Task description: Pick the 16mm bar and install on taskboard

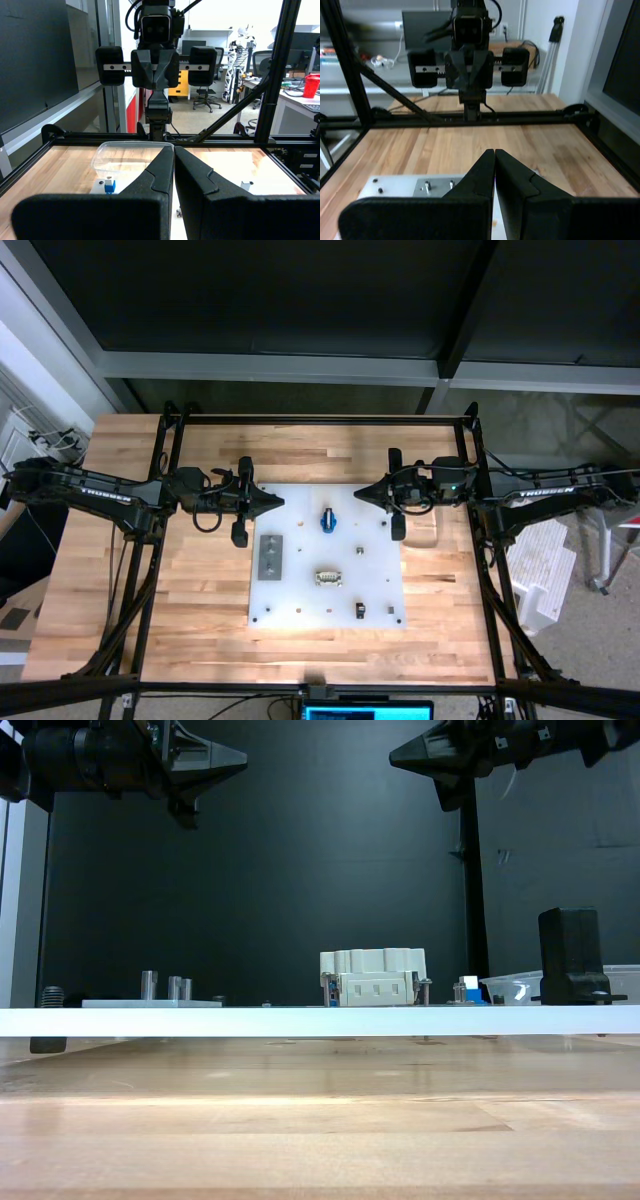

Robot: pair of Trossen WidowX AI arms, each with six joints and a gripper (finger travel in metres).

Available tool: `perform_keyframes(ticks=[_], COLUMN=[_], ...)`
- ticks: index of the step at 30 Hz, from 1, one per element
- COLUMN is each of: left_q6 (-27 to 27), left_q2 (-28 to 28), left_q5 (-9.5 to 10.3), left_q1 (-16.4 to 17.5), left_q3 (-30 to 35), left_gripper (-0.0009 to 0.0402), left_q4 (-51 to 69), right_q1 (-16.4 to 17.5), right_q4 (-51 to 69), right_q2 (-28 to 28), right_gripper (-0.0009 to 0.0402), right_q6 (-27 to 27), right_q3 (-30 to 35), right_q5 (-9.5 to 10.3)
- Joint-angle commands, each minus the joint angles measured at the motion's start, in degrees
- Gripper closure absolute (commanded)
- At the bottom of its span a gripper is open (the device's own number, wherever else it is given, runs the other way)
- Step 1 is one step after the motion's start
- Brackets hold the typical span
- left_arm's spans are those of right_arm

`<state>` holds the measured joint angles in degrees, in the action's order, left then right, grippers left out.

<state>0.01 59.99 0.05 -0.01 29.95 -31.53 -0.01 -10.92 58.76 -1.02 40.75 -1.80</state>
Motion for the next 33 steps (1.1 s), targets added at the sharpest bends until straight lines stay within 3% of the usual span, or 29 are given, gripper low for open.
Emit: perform_keyframes(ticks=[1,15,33], left_q6=[0.0,0.0,0.0], left_q2=[0.0,0.0,0.0], left_q5=[-0.02,-0.02,-0.02], left_q1=[0.0,0.0,0.0], left_q3=[0.0,0.0,0.0], left_gripper=[0.0393,0.0393,0.0393], left_q4=[0.0,0.0,0.0], right_q1=[0.0,-0.1,-0.1], right_q4=[-4.3,-16.5,-16.9], right_q2=[-0.7,-1.5,-1.4], right_gripper=[0.0394,0.0394,0.0393], right_q6=[-0.2,-1.5,-1.6], right_q3=[-2.4,-9.9,-10.3], right_q5=[0.44,1.53,1.4])
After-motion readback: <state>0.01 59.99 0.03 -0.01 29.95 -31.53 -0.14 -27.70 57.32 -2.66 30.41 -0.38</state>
